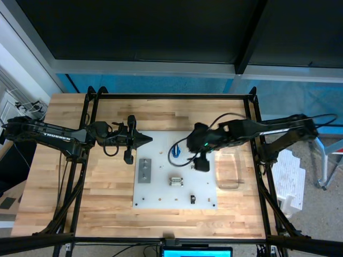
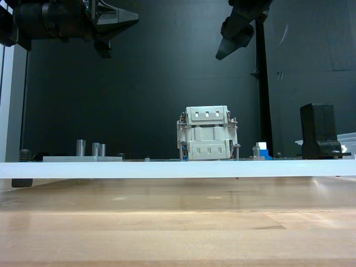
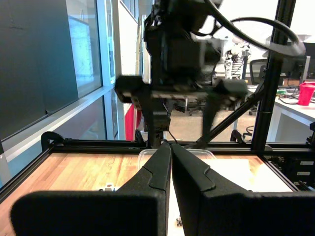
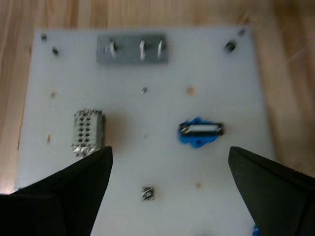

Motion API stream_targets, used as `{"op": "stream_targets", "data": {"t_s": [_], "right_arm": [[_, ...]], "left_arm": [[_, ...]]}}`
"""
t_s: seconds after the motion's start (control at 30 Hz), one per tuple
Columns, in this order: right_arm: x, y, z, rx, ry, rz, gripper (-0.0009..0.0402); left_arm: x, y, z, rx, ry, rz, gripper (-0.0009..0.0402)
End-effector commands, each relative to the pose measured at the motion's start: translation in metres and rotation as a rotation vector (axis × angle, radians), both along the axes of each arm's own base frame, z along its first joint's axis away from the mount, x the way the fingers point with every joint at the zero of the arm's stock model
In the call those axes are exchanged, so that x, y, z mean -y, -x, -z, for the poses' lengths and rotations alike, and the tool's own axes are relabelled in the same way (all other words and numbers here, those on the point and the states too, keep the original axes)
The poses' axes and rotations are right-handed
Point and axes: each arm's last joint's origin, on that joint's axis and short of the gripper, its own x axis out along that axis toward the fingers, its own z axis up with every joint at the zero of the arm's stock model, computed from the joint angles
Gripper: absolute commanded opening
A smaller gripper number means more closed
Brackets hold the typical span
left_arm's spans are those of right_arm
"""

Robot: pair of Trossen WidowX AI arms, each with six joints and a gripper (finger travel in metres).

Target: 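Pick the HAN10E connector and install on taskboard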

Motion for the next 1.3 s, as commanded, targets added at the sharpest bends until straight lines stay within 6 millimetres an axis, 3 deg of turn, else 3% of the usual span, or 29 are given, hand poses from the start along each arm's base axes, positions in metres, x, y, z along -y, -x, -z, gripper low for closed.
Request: {"op": "stream_targets", "data": {"t_s": [0.03, 0.37, 0.93, 1.3], "right_arm": [[0.012, 0.013, -0.002, 0.088, -0.009, 0.005, 0.0294], [0.042, 0.042, -0.002, 0.398, -0.065, 0.034, 0.0203], [0.042, 0.065, 0.018, 0.766, -0.022, 0.004, 0.0000], [0.042, 0.068, 0.040, 0.889, -0.044, 0.026, 0.0000]], "left_arm": [[0.000, 0.000, 0.000, 0.000, 0.000, 0.000, 0.0001], [0.000, 0.000, 0.000, 0.000, 0.000, 0.000, 0.0001], [0.000, 0.000, 0.000, 0.000, 0.000, 0.000, 0.0001], [0.000, 0.000, 0.000, 0.001, 0.000, 0.000, 0.0001]]}}
